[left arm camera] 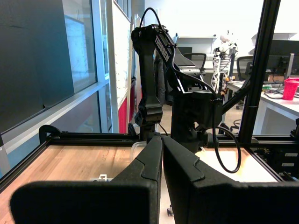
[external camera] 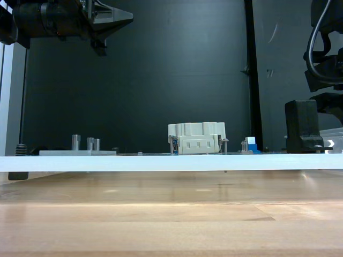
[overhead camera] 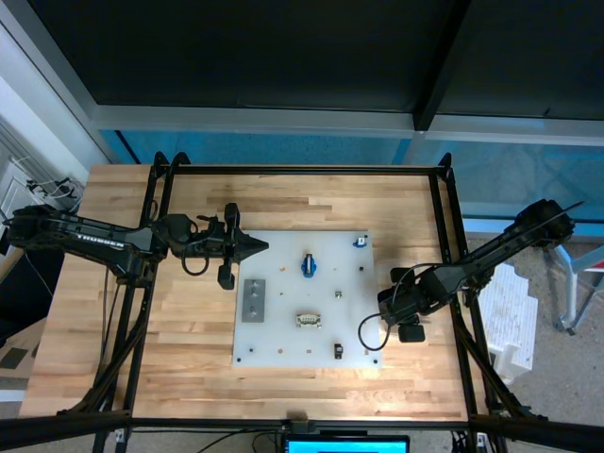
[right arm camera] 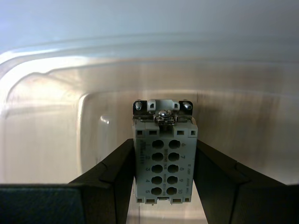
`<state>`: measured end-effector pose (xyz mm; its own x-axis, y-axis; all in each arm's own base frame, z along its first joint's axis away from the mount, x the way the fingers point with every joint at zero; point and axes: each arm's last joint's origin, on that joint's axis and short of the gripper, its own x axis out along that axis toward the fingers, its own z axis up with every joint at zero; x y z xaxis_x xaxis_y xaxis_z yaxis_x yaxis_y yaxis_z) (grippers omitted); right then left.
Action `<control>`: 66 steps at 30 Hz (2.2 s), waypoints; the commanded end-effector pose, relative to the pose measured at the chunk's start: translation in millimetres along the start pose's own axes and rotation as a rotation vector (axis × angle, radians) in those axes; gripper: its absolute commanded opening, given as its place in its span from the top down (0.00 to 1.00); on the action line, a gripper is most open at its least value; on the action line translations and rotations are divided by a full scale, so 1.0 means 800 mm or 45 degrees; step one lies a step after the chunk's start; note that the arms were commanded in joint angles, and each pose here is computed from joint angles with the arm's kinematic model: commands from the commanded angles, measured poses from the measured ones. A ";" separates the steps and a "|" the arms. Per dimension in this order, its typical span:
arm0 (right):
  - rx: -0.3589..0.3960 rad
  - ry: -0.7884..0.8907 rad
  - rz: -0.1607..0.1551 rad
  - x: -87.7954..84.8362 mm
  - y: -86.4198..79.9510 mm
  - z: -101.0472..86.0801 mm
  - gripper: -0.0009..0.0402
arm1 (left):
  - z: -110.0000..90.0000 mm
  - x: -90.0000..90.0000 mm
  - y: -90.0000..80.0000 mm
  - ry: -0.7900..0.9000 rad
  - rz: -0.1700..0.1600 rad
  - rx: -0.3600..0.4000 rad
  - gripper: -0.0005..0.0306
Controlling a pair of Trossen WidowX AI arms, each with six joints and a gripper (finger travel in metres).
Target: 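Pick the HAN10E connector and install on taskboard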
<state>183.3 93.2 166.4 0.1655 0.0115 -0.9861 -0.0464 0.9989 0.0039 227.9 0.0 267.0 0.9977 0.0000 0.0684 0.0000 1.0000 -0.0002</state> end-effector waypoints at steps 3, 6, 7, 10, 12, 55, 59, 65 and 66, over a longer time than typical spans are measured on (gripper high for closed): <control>0.001 0.027 0.037 -0.018 0.000 0.001 0.89 | 0.000 0.000 0.000 -0.001 0.000 0.001 0.98; 0.001 0.035 0.029 -0.033 -0.001 0.002 0.90 | 0.000 0.000 0.000 0.000 0.000 0.000 0.98; 0.002 0.036 0.029 -0.038 -0.001 0.002 0.90 | 0.000 0.000 0.000 -0.001 0.000 0.000 0.98; 0.007 0.039 0.026 -0.052 -0.002 0.003 0.90 | 0.000 0.000 0.000 -0.001 0.000 0.000 0.98; 0.012 0.049 0.022 -0.060 -0.002 0.003 0.90 | 0.000 0.000 0.000 -0.001 0.000 0.001 0.98; 0.087 0.080 -0.066 -0.101 0.014 0.112 0.90 | 0.000 0.000 0.000 -0.001 0.000 0.000 0.98; 0.075 0.078 -0.067 -0.099 0.017 0.137 0.90 | 0.000 0.000 0.000 -0.001 0.000 0.000 0.98; 0.087 0.063 -0.066 -0.094 0.018 0.173 0.90 | 0.000 0.000 0.000 -0.001 0.000 0.000 0.98; 0.091 0.059 -0.065 -0.093 0.019 0.178 0.90 | 0.000 0.000 0.000 -0.001 0.000 0.000 0.98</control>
<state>305.4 112.9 263.6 0.1156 -0.0405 -0.9925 0.0318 0.9988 -0.0370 227.9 0.0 267.0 0.9977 0.0000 0.0684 0.0000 1.0000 0.0002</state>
